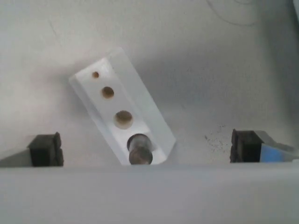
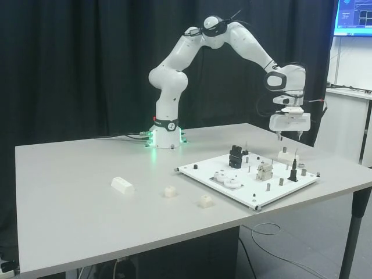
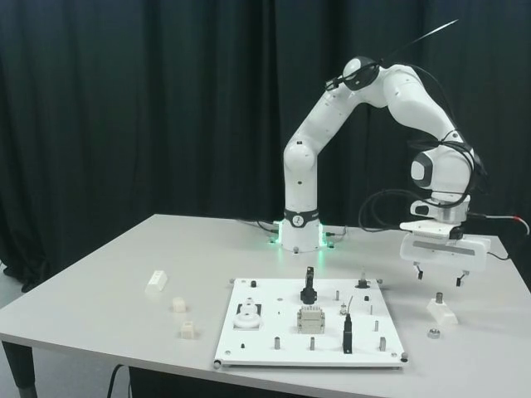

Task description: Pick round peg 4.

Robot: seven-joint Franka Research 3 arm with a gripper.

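I hold the pincer [image 3: 437, 276] spread and empty above the white peg block [image 3: 441, 310] on the tabletop [image 3: 108, 307]. Round peg 4 [image 1: 139, 149] stands upright in the block's largest hole, roughly midway between the fingertips. In the second room view it sits at about 6 o'clock from the pincer, so I judge a near-straight descent closes on it.

First room view set off a counter [image 2: 70, 192] corner, looking obliquely, second room view facing the arm [image 3: 365, 124] head-on, both distant, sharing arm and counter, wrist view close, looking down
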